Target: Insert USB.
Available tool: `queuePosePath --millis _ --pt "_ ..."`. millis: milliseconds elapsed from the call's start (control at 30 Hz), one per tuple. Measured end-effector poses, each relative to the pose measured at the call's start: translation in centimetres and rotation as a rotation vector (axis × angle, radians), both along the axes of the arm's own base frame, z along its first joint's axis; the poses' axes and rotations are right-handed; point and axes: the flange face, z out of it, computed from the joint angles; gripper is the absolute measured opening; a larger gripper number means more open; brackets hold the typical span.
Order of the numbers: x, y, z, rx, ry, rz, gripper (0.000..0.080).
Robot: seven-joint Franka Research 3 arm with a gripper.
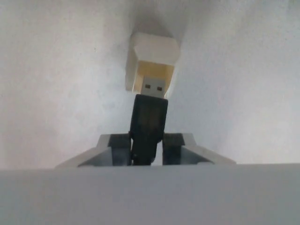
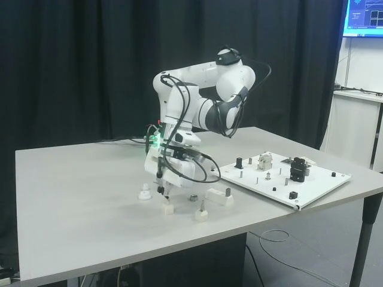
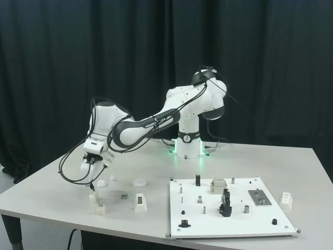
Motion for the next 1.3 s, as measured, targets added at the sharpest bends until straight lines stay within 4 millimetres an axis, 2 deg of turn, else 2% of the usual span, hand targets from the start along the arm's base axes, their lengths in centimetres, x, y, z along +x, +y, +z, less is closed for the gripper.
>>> queuePosePath --millis 500,533,700,733,1300 --pt "-0.1 0.37 0.55 -0.004 -0.005 -0.006 0.0133" --pt "-0.1 0.37 0.55 -0.004 -0.005 -0.006 0.0104" --pt "-0.11 0.37 0.55 -0.004 -0.005 -0.007 0.0104" --pt "-0.11 0.37 0.55 -0.004 -0.005 -0.007 0.0058" --pt "-0.16 0.26 0.57 -0.003 -0.011 -0.028 0.0058"
